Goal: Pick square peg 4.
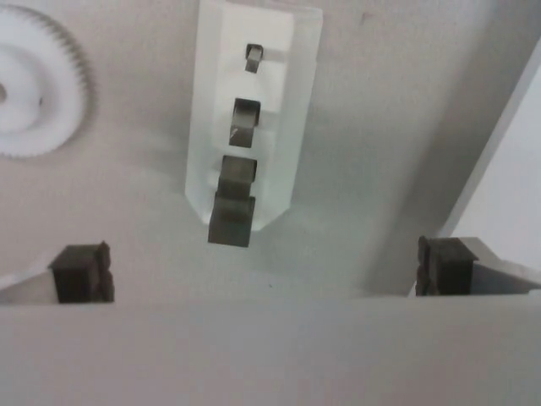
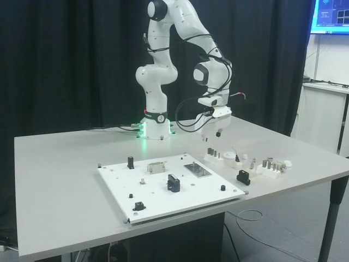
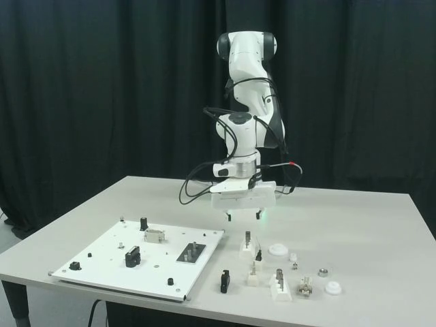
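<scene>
Hand (image 1: 254,271) spread wide, empty, hovering above white peg holder (image 1: 287,101) near counter's (image 1: 380,127) right edge. Square peg 4 (image 1: 232,220) upright in end slot: likely rigid, light, smooth; best pinched across flat sides near top.

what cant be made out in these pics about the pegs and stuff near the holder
- White gear, wrist view: cut off by the picture's edge.
- Peg holder, wrist view: its near end is covered by the largest square peg.
- Pegs in the holder, second room view: too small to tell apart.
- Small parts, first room view: too small to identify.
</scene>
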{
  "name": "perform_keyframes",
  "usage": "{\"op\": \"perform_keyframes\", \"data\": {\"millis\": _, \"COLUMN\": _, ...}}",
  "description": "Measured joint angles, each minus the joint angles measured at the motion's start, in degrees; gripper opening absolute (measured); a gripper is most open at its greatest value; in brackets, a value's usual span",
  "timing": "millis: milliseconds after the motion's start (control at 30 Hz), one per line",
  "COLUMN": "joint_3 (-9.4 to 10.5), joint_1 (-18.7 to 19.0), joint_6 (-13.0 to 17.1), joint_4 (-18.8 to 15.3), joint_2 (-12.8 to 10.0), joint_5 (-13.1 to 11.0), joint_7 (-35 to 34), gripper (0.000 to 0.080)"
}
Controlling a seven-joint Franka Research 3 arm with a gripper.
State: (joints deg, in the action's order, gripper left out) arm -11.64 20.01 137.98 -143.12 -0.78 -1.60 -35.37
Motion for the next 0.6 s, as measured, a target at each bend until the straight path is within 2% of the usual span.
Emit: {"op": "perform_keyframes", "data": {"millis": 600, "joint_3": -0.04, "joint_1": 0.0, "joint_6": 0.2, "joint_4": 0.2, "joint_2": 0.0, "joint_5": 0.0, "joint_7": -0.5, "gripper": 0.0800}}
